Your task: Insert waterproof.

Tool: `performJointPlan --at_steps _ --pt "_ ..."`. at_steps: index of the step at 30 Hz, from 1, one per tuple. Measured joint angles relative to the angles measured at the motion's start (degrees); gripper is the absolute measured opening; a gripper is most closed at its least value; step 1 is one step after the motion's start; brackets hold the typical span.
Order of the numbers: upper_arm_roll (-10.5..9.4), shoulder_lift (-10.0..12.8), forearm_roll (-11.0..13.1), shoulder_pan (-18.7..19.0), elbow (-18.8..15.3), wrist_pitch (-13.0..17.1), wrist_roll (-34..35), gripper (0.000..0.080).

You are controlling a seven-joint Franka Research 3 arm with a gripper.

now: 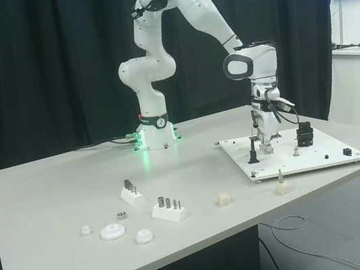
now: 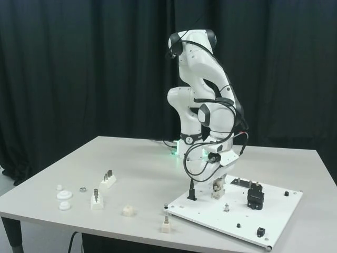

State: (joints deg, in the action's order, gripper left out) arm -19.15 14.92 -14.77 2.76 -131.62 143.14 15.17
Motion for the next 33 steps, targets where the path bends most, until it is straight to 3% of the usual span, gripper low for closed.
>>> performJointPlan --at_steps 17,33 --pt "-0.07 1.1 0.0 0.1 2.2 -3.2 0.1 0.0618" --pt "-0.07 1.2 -0.4 0.3 2.4 -3.5 0.1 0.0617"
